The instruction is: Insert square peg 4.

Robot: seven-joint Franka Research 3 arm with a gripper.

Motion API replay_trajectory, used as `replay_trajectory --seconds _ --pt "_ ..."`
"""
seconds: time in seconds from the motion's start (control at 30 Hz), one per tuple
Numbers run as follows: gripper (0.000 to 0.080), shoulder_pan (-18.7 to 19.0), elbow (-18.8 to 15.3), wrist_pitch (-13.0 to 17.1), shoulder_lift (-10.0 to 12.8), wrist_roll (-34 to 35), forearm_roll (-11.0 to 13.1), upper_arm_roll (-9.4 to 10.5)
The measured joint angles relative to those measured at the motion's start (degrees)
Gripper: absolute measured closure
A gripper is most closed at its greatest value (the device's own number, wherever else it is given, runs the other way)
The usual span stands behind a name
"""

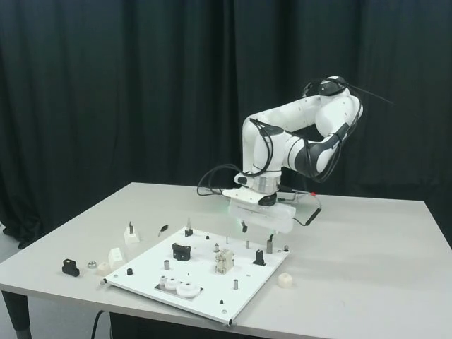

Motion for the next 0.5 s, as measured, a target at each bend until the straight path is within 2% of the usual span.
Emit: replay_trajectory --seconds 0.5 --pt "0.0003 -0.24 -0.55 0.15 0.01 -0.87 -1.07 0.28"
